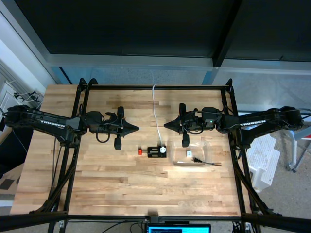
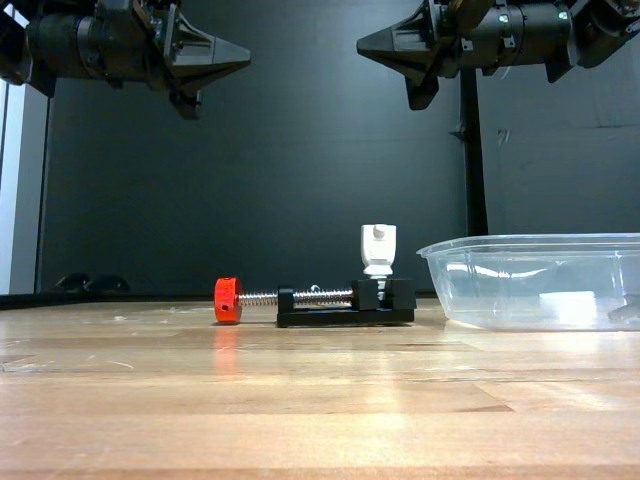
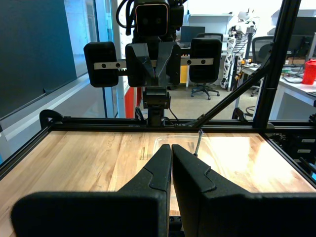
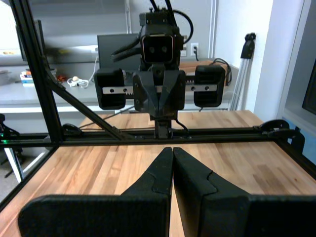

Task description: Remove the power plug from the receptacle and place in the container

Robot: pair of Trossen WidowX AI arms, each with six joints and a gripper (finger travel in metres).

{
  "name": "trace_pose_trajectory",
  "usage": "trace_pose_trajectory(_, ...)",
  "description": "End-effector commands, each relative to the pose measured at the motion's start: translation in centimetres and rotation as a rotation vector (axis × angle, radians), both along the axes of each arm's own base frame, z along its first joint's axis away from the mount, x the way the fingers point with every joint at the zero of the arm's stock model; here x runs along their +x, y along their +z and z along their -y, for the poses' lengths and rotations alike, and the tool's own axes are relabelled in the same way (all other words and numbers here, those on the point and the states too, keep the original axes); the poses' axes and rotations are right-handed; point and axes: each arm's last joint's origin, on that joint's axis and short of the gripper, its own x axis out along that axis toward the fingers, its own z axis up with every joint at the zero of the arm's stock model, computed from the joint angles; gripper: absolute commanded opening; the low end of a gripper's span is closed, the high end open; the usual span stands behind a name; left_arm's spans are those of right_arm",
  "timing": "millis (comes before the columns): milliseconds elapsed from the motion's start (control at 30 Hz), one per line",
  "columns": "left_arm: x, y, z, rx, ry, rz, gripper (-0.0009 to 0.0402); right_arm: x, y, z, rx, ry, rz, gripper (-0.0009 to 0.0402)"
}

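Observation:
The power plug (image 1: 198,160), tiny and black, lies inside the container (image 1: 181,164), its thin wire tail reaching over the right rim. The container (image 2: 470,290) is a shallow clear tray just right of the receptacle (image 1: 163,149), a white socket block (image 2: 378,247) held in a black clamp (image 2: 345,301) with an orange-red knob (image 2: 228,300). Nothing is plugged into the socket. My left gripper (image 1: 137,128) hangs shut and empty above the table, left of the clamp. My right gripper (image 1: 165,125) hangs shut and empty facing it, above the receptacle's far side. Both tips meet in the wrist views (image 3: 171,146) (image 4: 172,149).
A long white cable (image 1: 155,109) runs from the receptacle to the table's far edge. A black frame (image 1: 155,88) borders the wooden table. Bare wood lies in front of the clamp and the tray.

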Motion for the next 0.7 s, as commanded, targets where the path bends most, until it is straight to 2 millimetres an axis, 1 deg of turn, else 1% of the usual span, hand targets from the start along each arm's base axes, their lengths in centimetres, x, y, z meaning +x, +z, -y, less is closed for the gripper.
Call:
trace_pose_trajectory(33, 0.0, 0.0, 0.0, 0.0, 0.0, 0.0, 0.0, -0.1, -0.2, 0.0, 0.001, 0.014, 0.02, 0.0)
trace_pose_trajectory(300, 0.0, 0.0, 0.0, 0.0, 0.0, 0.0, 0.0, -0.4, -1.3, 0.2, 0.019, 0.008, 0.025, 0.0)
trace_pose_trajectory(700, 0.0, 0.0, 0.0, 0.0, 0.0, 0.0, 0.0, -0.4, -1.3, 0.4, 0.022, 0.005, 0.026, 0.0)
